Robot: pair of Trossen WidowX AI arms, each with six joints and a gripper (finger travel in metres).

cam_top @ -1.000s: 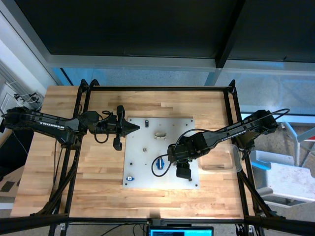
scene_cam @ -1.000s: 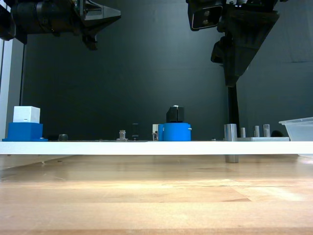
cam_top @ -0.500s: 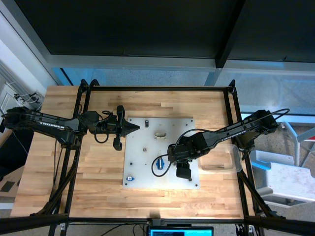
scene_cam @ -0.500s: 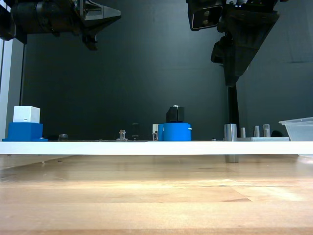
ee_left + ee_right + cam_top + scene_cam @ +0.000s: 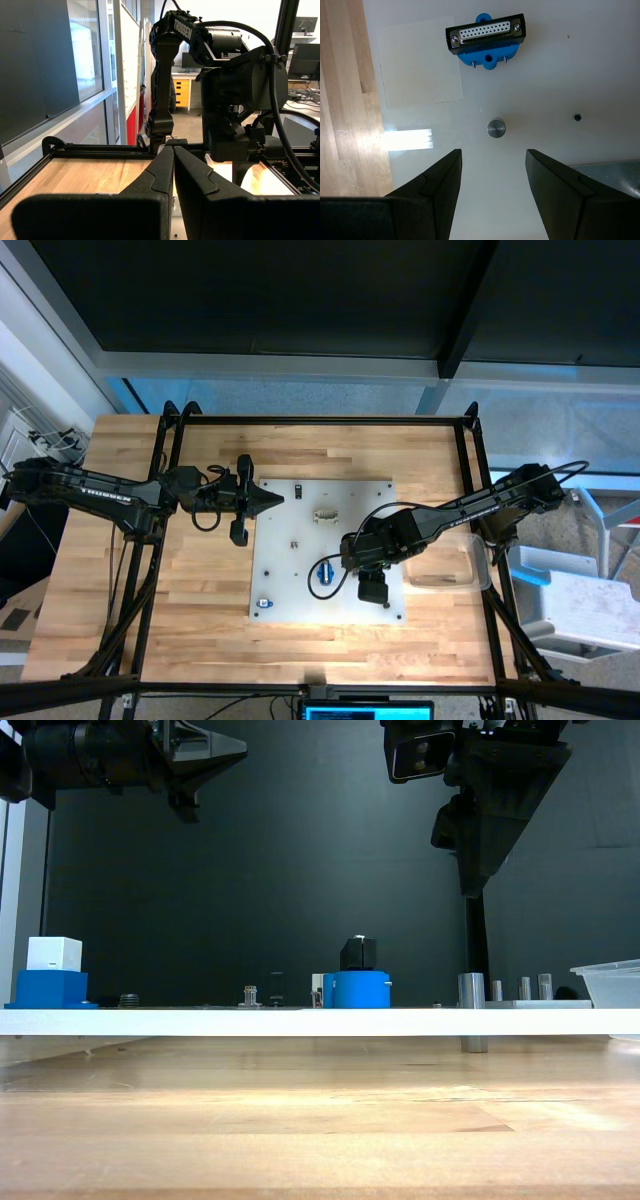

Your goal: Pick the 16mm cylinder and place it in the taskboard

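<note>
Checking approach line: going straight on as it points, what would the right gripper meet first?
Likely the 16mm cylinder, upright on the taskboard, centred ahead of the right gripper, jaws open. The left gripper hangs shut over the board's left edge.

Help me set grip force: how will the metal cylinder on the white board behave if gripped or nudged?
The 16mm cylinder looks solid metal: probably rigid, dense, slick to grip. Standing on end on the taskboard, it might tip and roll unless seated in a hole. The right gripper hangs open above it; the left gripper is shut, by the board's left edge.
</note>
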